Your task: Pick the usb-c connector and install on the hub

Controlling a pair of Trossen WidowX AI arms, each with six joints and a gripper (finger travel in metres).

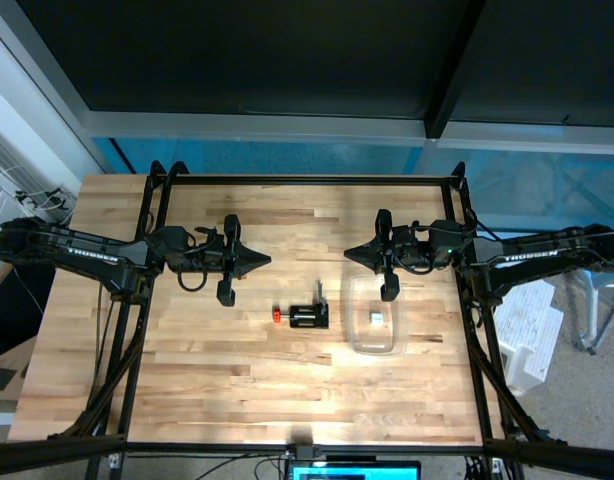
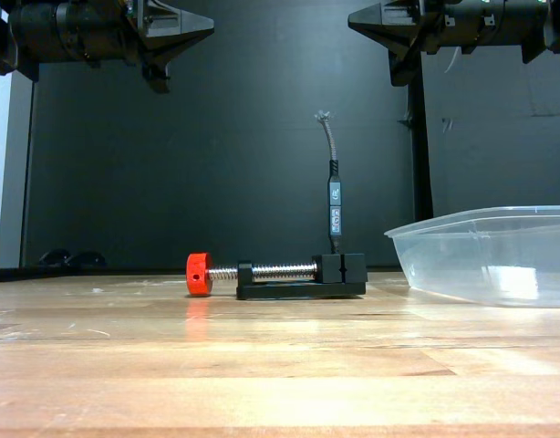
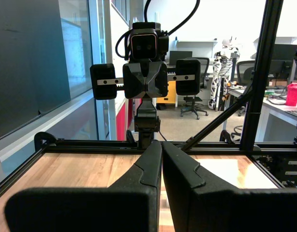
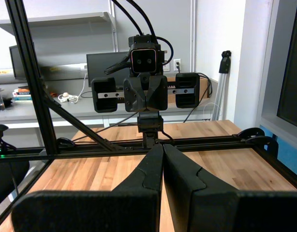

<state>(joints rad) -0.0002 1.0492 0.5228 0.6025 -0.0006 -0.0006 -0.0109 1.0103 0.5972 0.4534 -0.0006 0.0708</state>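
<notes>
The black usb-c connector [image 2: 335,206] stands upright on the tab held in the black vise [image 2: 303,276], with nothing holding it. Its grey braided cable [image 2: 329,137] rises from it into the air. The vise with its red knob [image 1: 277,315] sits mid-table. My left gripper [image 1: 259,261] hangs high over the table, left of the vise, shut and holding nothing. My right gripper [image 1: 355,255] hangs high behind the tray, also shut and holding nothing. In the wrist views each gripper [image 3: 161,143] [image 4: 163,146] faces the other arm, fingers pressed together.
The clear tray [image 1: 359,340] lies right of the vise, with only the white block [image 1: 376,318] in it. In the low view the tray's wall [image 2: 481,260] stands close to the vise's right side. Black frame rails run along the table's far edge and sides.
</notes>
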